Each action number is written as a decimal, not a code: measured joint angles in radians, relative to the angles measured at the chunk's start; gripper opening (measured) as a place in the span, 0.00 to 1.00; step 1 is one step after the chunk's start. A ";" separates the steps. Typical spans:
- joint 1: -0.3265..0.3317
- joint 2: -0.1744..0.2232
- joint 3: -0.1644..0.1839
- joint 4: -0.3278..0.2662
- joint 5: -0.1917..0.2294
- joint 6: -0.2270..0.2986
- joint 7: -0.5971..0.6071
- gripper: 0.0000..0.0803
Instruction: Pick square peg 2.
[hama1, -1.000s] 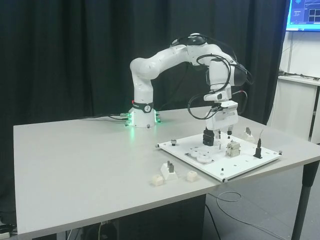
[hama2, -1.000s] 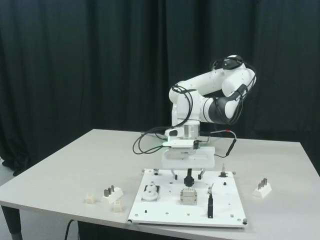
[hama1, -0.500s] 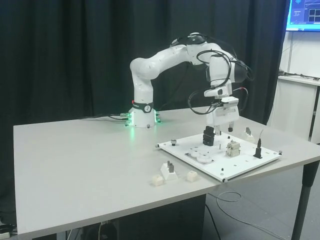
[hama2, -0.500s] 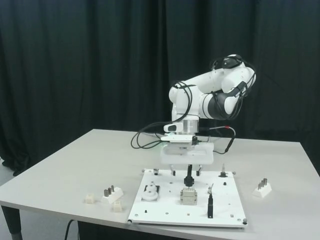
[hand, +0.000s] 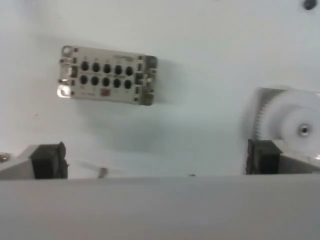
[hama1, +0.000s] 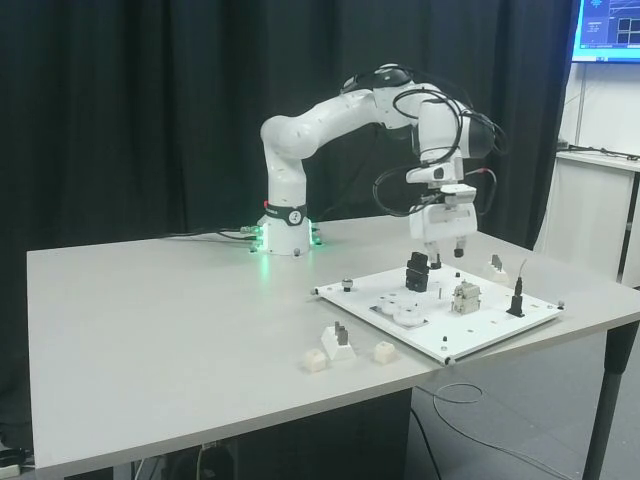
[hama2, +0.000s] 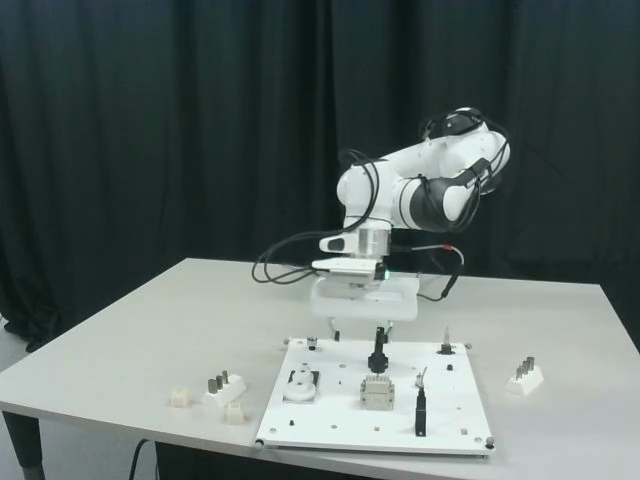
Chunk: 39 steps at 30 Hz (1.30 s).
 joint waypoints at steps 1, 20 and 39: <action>-0.002 0.000 -0.003 0.001 -0.003 0.000 0.000 1.00; -0.104 0.000 -0.063 0.023 -0.078 -0.003 0.002 1.00; -0.295 -0.001 -0.077 0.056 -0.096 -0.048 -0.024 1.00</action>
